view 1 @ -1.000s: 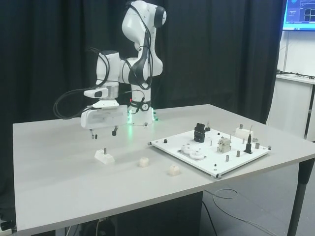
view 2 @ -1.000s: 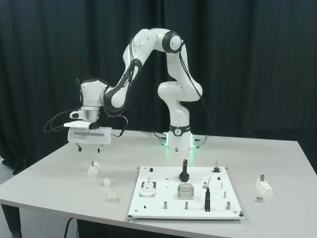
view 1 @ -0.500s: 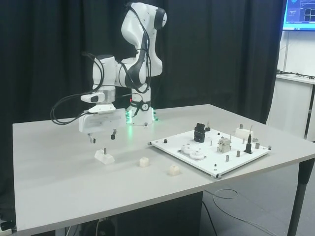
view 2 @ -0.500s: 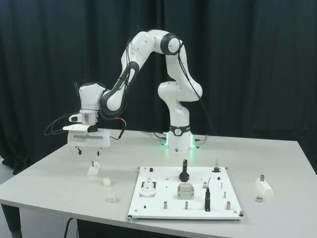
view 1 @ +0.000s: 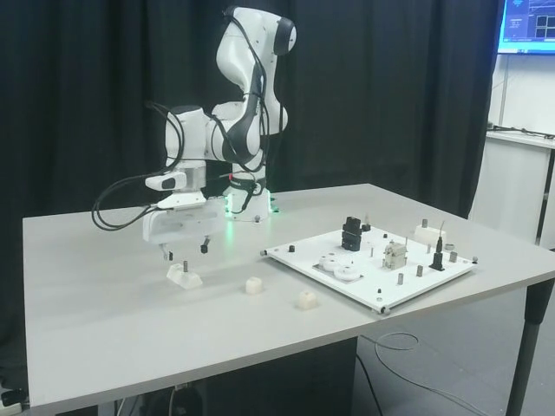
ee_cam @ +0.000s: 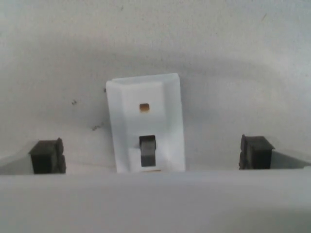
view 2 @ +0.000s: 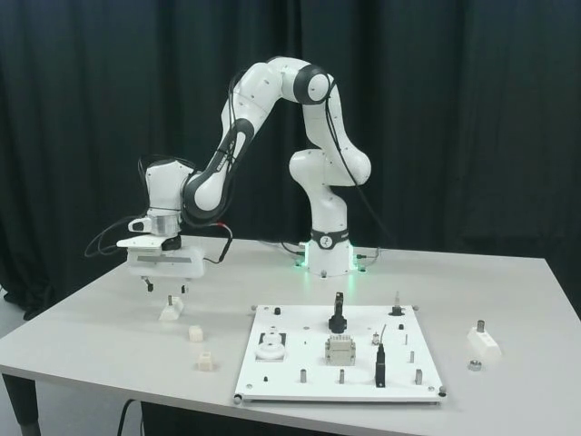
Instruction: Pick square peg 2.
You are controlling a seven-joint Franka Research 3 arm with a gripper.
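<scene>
Square peg 2 [ee_cam: 147, 150] stands upright in a small white holder block [ee_cam: 146, 121] on the grey counter [view 1: 104, 329], near the counter's left part in the first room view, well apart from the white assembly board [view 1: 373, 260]. The peg is dark grey, seated in one socket of the block; a second, smaller socket [ee_cam: 144, 107] in the same block shows no peg. The gripper [ee_cam: 150, 154] hangs directly above the block, jaws wide, one fingertip on each side of the block and both clear of it, not touching peg or block; peg sits about midway between the fingertips [ee_cam: 47, 156] in the wrist view. In the room views the gripper [view 2: 166, 288] is just over the block [view 2: 170, 310], fingers pointing down. Open counter lies all around the block: bare surface toward the near edge and the left edge, and behind toward the arm's base [view 2: 329, 259]. Nearest neighbours are two small white cubes [view 1: 253, 285], [view 1: 306, 299], beside the block but apart from it, between it and the board. The board carries several fixtures: a black upright part [view 1: 351, 232], white round gears [view 1: 340, 264], a small metal box-like part [view 1: 395, 253], scattered short pegs. In the second room view another white holder block [view 2: 483, 341] with a peg sits alone at the far right of the counter, well apart.
</scene>
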